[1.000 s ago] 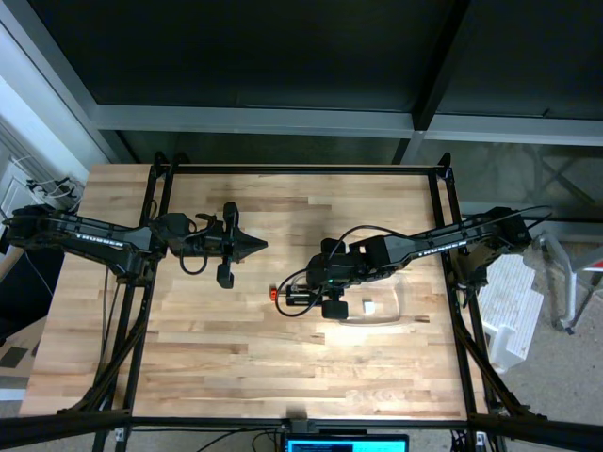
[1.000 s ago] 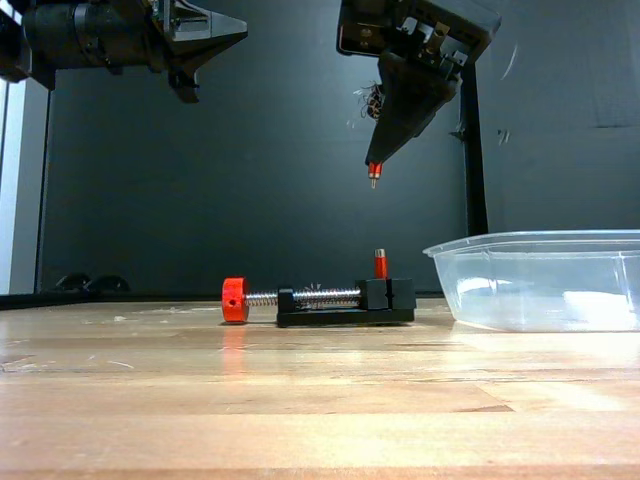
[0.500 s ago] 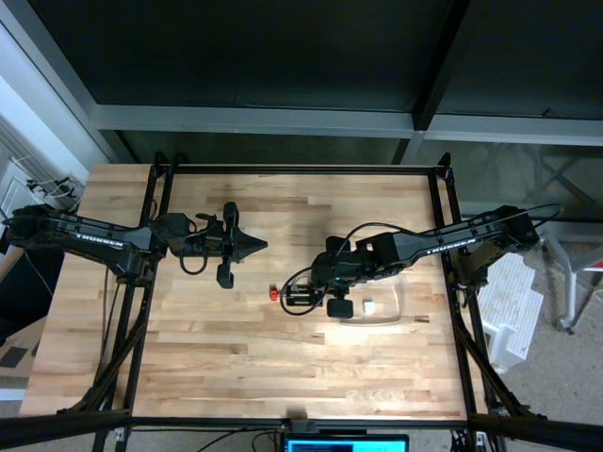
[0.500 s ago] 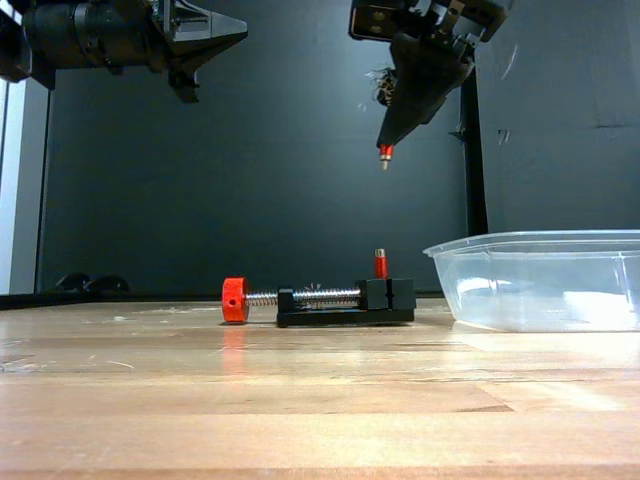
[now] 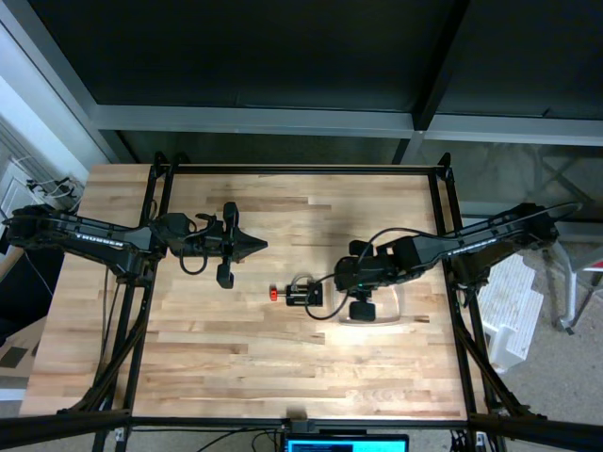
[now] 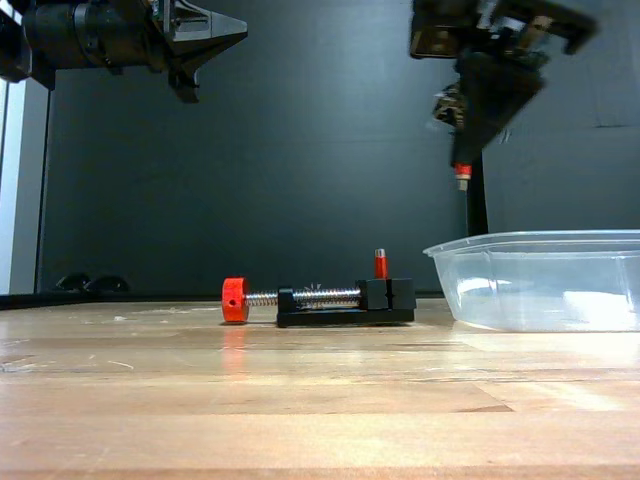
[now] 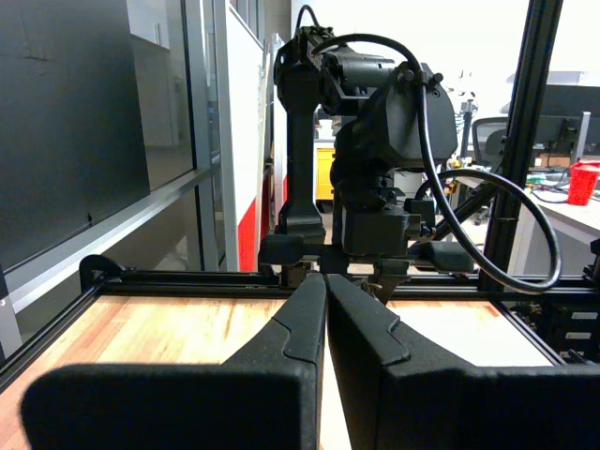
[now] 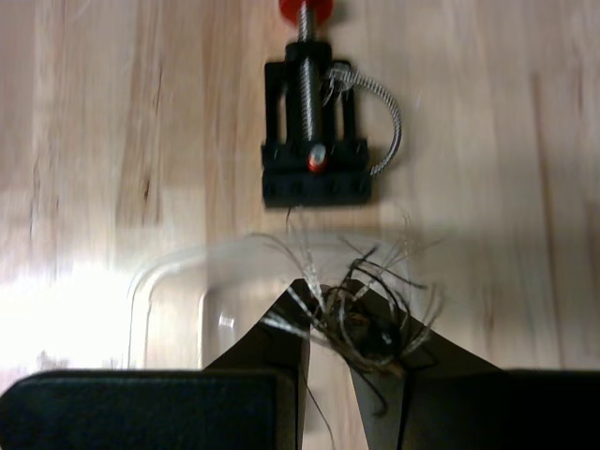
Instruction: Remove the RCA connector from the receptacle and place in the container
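Though tiny, the RCA connector [image 6: 462, 176] shows clearly in the low view: a reddish sleeve with a silvery tip, hanging tip-down above the left end of the clear container [image 6: 540, 290], well apart from the receptacle [image 6: 335, 300]. In the right wrist view, frayed wire strands [image 8: 361, 300] hide it. The right gripper [image 6: 463, 162] pinches it, nearly closed. The left gripper [image 7: 325, 286], fingers pressed together and empty, hovers high to the left.
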`<action>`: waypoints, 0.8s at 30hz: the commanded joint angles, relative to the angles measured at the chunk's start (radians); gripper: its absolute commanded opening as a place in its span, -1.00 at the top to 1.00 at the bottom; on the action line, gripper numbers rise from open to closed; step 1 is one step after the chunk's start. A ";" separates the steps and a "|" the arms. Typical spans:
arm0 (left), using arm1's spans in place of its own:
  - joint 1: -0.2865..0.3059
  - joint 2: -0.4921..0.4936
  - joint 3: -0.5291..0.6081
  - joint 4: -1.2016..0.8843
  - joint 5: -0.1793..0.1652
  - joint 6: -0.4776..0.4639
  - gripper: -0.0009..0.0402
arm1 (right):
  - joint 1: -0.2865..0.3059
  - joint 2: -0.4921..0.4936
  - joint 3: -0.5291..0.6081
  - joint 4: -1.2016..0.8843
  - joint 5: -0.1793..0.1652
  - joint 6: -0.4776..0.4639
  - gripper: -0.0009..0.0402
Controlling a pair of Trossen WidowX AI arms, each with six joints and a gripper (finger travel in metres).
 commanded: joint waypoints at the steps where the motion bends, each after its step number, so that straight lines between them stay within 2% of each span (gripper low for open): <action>1: 0.000 0.000 0.000 0.000 0.000 0.000 0.96 | 0.015 -0.024 -0.039 -0.028 0.001 0.014 0.96; 14: 0.000 0.000 0.000 0.000 0.000 0.000 0.96 | 0.087 -0.056 -0.160 -0.138 0.000 0.093 0.96; 24: 0.000 0.000 0.000 0.000 0.000 0.000 0.96 | 0.093 -0.056 -0.206 -0.145 -0.003 0.127 0.91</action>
